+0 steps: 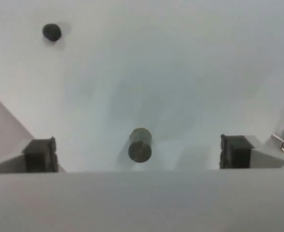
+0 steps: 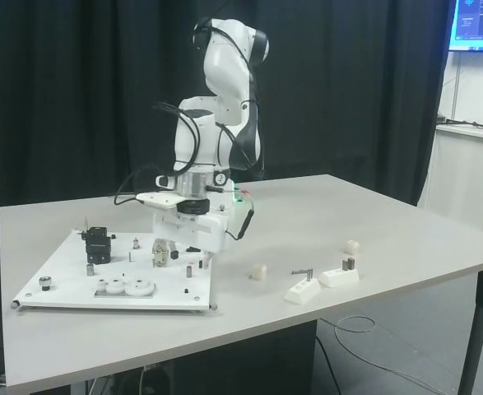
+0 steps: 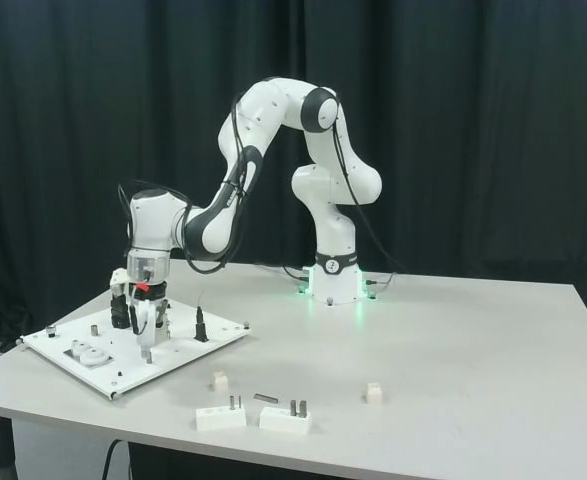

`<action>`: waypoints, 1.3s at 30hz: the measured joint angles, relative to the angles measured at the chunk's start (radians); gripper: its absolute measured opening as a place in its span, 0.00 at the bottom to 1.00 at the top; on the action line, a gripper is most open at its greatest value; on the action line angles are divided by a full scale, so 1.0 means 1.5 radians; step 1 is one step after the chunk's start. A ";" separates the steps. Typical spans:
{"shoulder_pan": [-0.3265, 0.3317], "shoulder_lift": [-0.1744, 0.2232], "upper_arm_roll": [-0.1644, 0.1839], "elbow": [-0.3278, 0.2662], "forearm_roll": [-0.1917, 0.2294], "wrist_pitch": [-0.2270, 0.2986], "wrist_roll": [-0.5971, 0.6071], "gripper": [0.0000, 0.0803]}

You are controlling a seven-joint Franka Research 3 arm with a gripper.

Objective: Pick square peg 3.

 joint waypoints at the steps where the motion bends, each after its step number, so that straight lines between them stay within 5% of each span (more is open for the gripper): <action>1: 0.000 -0.002 0.000 0.000 0.000 0.000 0.000 0.93; 39: 0.042 -0.037 -0.001 0.009 0.000 -0.008 0.041 1.00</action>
